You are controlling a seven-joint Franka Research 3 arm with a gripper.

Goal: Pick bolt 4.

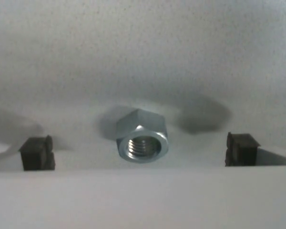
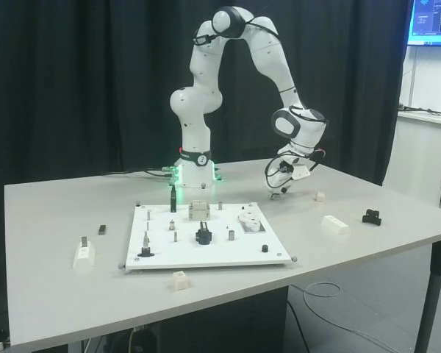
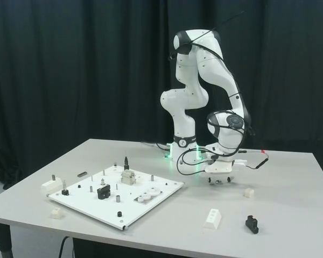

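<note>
So I'm hanging low over the grey table [image 2: 367, 198], well off to the side of the white board [image 2: 206, 235], fingers spread wide with nothing gripped. The nut [image 1: 142, 137] sits on the table right between my fingertips [image 1: 37, 153], so squeezing should catch it.

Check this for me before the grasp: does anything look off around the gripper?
Yes: the part between the open gripper's fingertips is a hex nut with a threaded hole, lying tilted on the grey table, not a bolt.
</note>
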